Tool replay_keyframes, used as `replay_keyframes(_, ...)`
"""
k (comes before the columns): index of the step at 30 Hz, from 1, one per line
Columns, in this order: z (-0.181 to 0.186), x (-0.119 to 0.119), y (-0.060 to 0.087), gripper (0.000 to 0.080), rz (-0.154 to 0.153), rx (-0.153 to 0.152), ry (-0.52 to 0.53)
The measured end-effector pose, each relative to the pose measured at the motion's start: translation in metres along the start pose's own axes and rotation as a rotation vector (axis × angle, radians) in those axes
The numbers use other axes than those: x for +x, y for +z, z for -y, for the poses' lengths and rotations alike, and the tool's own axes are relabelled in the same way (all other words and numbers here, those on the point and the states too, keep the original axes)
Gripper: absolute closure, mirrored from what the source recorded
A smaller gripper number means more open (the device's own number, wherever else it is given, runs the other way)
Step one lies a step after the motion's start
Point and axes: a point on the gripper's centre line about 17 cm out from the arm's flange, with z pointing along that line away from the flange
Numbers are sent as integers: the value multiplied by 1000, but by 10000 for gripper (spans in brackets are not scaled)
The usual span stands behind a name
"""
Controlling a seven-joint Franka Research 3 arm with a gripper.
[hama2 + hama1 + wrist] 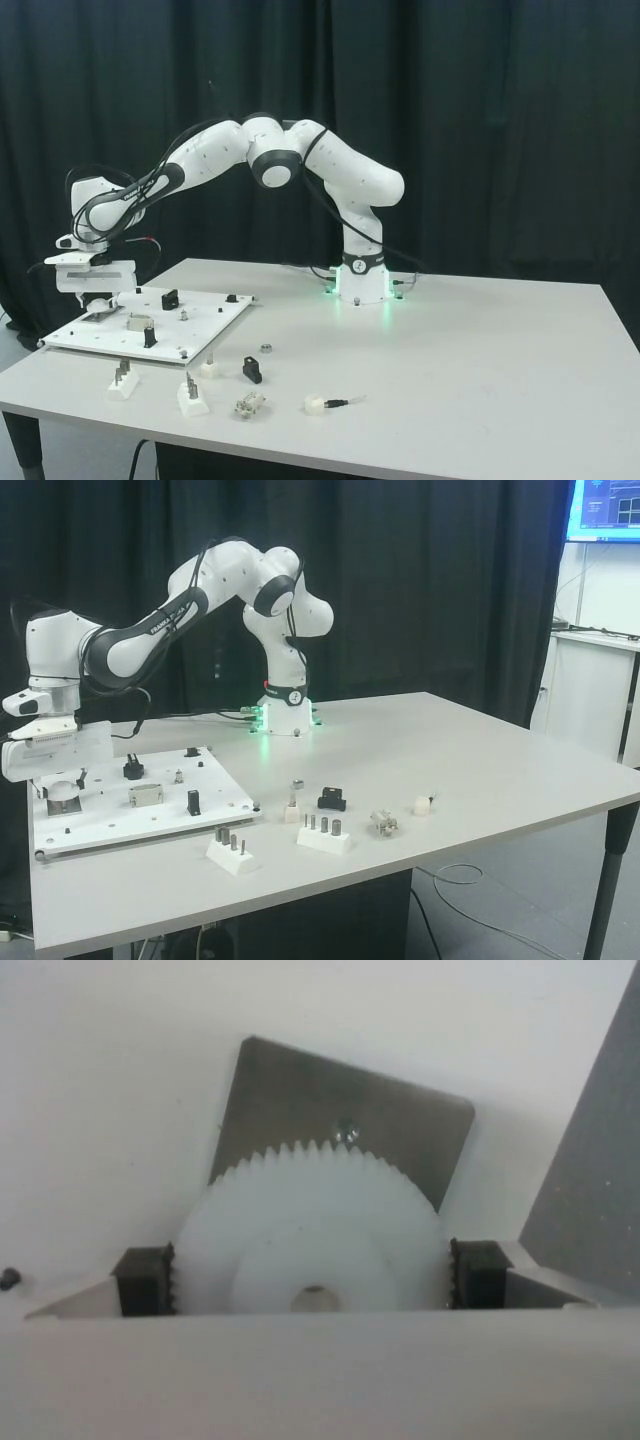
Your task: Insert large gear.
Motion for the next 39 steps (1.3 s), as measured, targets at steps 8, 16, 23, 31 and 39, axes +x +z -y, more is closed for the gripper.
replay_keyframes(8, 1, 8, 0, 209, -17, -1, 4)
replay_keyframes(16, 0, 14, 1, 209, -19, -9, -2)
replay_keyframes(23, -4, 14, 1, 209, -16, -31, -5)
replay_keyframes(31, -6, 15, 3, 209, -14, -43, -10)
replay_keyframes(39, -6, 15, 3, 209, -15, -43, -8)
